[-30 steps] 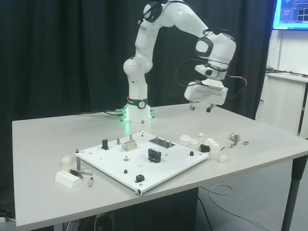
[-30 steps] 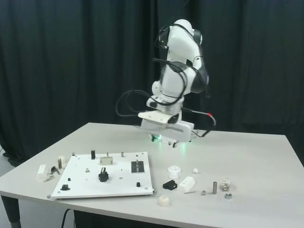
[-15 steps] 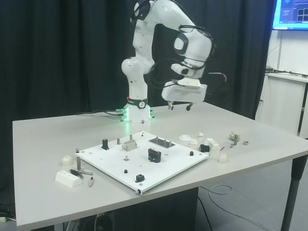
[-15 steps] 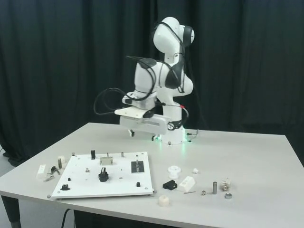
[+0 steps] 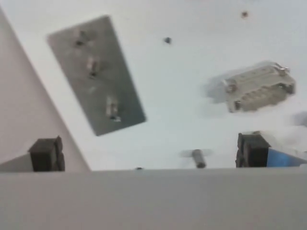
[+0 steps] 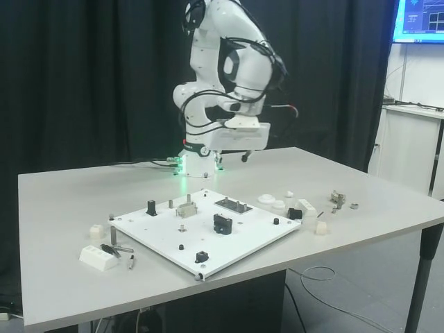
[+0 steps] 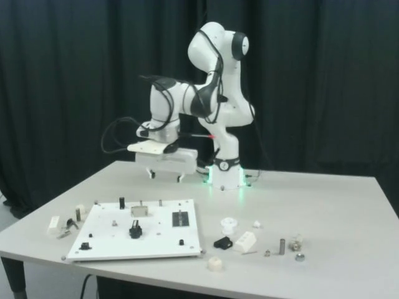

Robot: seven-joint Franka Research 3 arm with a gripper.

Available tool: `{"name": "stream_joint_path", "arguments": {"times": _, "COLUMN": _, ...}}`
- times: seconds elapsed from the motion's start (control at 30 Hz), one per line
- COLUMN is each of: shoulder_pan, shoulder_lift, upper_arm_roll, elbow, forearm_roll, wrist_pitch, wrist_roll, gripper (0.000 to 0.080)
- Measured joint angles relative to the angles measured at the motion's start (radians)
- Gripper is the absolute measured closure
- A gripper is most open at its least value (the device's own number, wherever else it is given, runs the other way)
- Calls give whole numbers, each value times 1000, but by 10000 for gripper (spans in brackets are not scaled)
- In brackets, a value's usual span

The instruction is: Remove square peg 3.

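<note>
A white board [image 6: 243, 232] [image 7: 156, 243] lies on the grey table. A grey metal plate [image 5: 96, 76] [image 6: 234, 205] [image 7: 180, 218] on it carries three small pegs in a row; one of them [image 5: 112, 108] stands near the plate's end. I cannot tell which is square peg 3. My gripper [image 6: 230, 159] [image 7: 166, 177] [image 5: 148, 152] hangs well above the board's far edge. It is open, its black fingertips [image 5: 46, 154] wide apart with nothing between them. In the wrist view the plate lies off to one side of the fingertips.
On the board are a grey connector [image 5: 259, 88] [image 6: 186, 208], a black block [image 6: 221, 223] and a short pin [image 5: 198, 158]. Loose white and black parts [image 6: 295, 208] [image 7: 237, 240] lie beside the board, and a white block [image 6: 97, 257] at its other end. The green-lit arm base [image 6: 196, 165] stands behind.
The arm has swung across from above the loose parts to above the board's far edge. The gripper stayed open and holds nothing.
</note>
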Motion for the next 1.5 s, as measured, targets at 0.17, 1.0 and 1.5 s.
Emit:
{"name": "stream_joint_path", "arguments": {"times": 0.17, "shoulder_pan": -49, "shoulder_lift": -6, "upper_arm_roll": 0, "elbow": -25, "forearm_roll": -13, "wrist_pitch": 23, "wrist_roll": -62, "gripper": 3}}
{"name": "stream_joint_path", "arguments": {"times": 1.0, "shoulder_pan": -252, "shoulder_lift": -14, "upper_arm_roll": -33, "elbow": -178, "forearm_roll": -32, "wrist_pitch": 187, "wrist_roll": -375, "gripper": 3}}
{"name": "stream_joint_path", "arguments": {"times": 1.5, "shoulder_pan": -265, "shoulder_lift": -6, "upper_arm_roll": -39, "elbow": -256, "forearm_roll": 5, "wrist_pitch": 286, "wrist_roll": -498, "gripper": 3}}
